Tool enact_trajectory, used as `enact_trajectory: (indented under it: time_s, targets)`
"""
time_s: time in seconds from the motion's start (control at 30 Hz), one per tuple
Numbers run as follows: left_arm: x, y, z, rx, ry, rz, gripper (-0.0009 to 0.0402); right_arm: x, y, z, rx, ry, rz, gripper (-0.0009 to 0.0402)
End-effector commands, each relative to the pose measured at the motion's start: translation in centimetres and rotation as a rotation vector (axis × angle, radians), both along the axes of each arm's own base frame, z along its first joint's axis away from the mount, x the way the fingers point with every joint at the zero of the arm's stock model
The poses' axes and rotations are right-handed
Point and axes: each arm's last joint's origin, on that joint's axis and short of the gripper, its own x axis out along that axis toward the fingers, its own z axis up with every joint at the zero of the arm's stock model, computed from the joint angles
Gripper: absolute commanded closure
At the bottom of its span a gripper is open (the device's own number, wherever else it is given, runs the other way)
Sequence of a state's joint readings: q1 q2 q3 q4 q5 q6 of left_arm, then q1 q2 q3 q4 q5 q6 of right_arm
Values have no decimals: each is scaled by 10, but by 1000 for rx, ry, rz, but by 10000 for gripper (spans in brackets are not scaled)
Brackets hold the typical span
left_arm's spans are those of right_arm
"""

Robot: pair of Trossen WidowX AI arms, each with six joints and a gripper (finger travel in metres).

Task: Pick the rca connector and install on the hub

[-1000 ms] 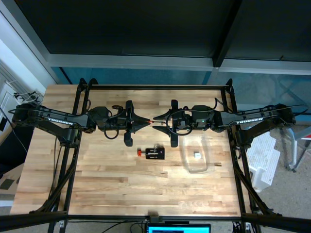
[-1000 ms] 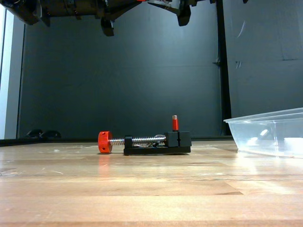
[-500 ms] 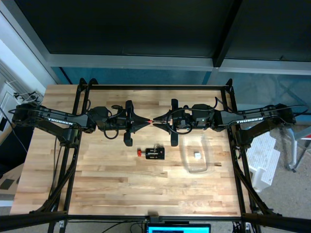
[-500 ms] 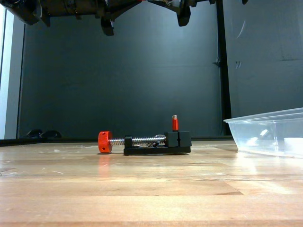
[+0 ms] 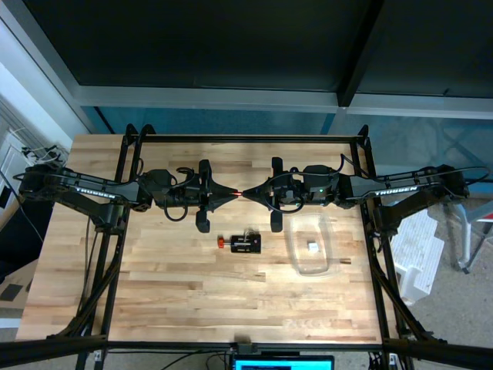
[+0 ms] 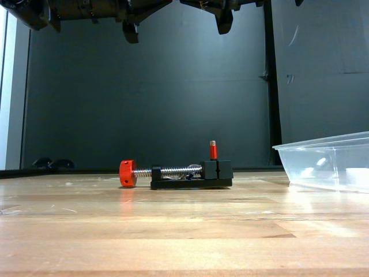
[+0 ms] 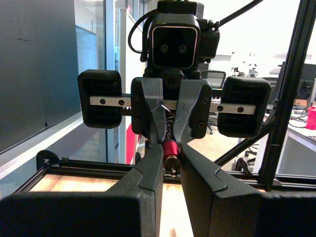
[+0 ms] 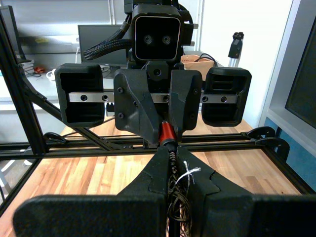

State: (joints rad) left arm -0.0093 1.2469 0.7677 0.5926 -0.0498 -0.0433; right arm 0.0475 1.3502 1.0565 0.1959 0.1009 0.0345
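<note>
While the small red-bodied, silver-tipped rca connector (image 7: 171, 150) is held high above the wooden table (image 5: 169, 293), the left gripper (image 5: 234, 193) and right gripper (image 5: 247, 193) meet tip to tip, both clamped on it. The hub (image 5: 245, 244), a black rectangular block with a red knob, lies on the table below them, near a clear plastic tray (image 5: 294, 254).

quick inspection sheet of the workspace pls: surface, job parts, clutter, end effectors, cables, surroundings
surface: wooden table, with the hub and tray resting on it
job's things: rca connector held in the air between the two arms; hub on the table, red knob toward the left arm's side
clutter: clear tray right of the hub, small white piece inside
end effectors: left end effector and right end effector meet tip to tip high above the table, both shut on the rca connector
cables: black cable loops at both wrists; frayed wire at the connector's tail
surroundings: black frame around the table, screen at the near edge
</note>
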Motion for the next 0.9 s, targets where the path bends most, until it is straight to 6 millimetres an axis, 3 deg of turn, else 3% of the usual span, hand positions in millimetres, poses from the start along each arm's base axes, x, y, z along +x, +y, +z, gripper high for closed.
enact_trajectory:
  time_s: [0.03, 0.27, 0.37, 0.63, 0.9]
  targets:
    - [0, 0, 0, 2, 0, -3, 370, 0, 0, 0, 0, -1, -1, 392]
    - [-3, 0, 1, -17, 15, -11, 275, -6, 0, 3, -11, 15, -2, 393]
    - [-7, -1, 0, -37, 51, -14, 252, -13, 0, 4, -12, 54, -1, 393]
    - [-21, -1, -8, -57, 135, -23, 239, -23, 1, 2, -2, 219, -3, 393]
    - [-26, -1, -14, -59, 202, -45, 250, -10, 15, -4, -8, 537, 25, 393]
